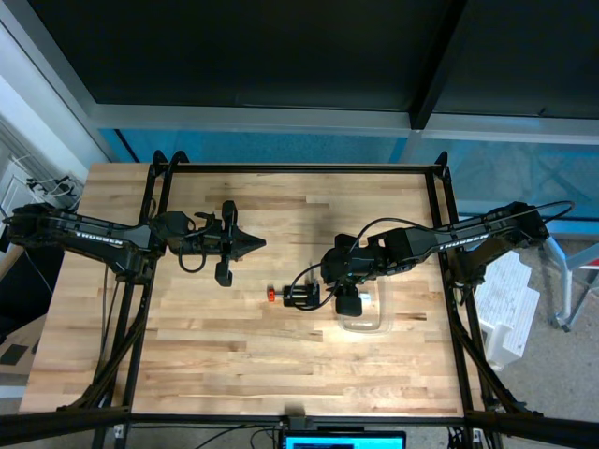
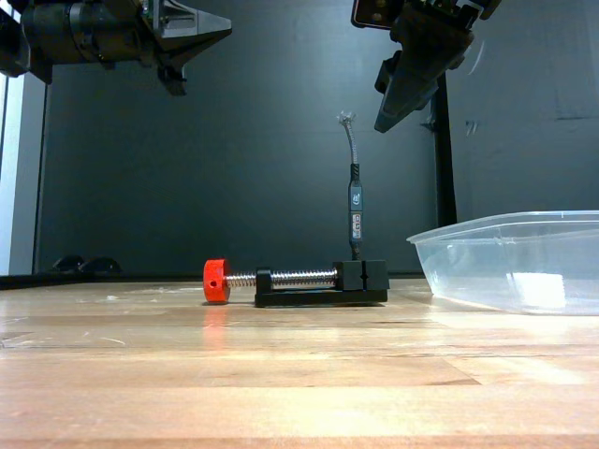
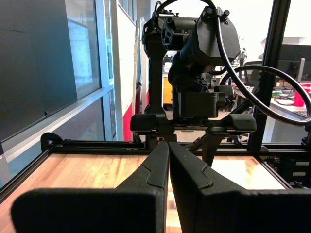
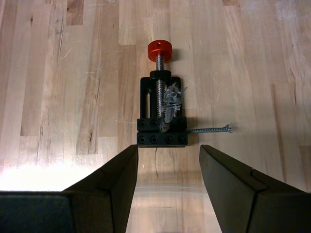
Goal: Pick the usb-c connector and install on the hub
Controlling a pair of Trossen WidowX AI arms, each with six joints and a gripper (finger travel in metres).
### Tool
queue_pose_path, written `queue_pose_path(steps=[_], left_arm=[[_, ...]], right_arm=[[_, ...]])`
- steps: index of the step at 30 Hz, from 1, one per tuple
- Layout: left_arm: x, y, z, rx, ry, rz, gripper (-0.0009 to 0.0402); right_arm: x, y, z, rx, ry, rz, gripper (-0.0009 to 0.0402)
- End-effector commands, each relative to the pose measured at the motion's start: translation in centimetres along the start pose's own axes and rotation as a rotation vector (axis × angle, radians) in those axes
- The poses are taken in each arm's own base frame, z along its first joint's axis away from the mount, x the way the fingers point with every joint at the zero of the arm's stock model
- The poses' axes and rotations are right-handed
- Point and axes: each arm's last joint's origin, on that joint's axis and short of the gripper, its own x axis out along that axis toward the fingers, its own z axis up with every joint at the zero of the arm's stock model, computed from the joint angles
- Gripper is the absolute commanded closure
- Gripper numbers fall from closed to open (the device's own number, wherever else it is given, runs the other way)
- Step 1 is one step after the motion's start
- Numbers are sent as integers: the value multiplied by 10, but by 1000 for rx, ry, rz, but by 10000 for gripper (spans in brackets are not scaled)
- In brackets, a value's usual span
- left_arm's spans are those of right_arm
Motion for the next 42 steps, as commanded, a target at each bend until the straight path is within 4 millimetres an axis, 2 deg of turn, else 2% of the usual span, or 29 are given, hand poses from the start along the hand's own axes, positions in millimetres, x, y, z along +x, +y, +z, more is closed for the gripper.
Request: queue_pose_path(steps=[1, 7, 14, 21, 28, 37, 42], left_arm=[[0, 0, 0, 0, 0, 0, 393], [0, 0, 0, 0, 0, 0, 393], [0, 0, 0, 0, 0, 0, 393], [0, 0, 0, 0, 0, 0, 393], [0, 0, 0, 0, 0, 0, 393], [0, 0, 0, 0, 0, 0, 393], [0, 0, 0, 0, 0, 0, 393]], right_arm=[[0, 0, 0, 1, 0, 1, 226], [0, 2, 0, 7, 14, 80, 241], [0, 2, 0, 85, 10, 71, 257], [0, 2, 0, 80, 9, 70, 260], [-3, -1, 1, 63, -18, -27, 268], [-23, -8, 2, 10, -82, -31, 324], [-32, -14, 4, -16, -174, -33, 373]])
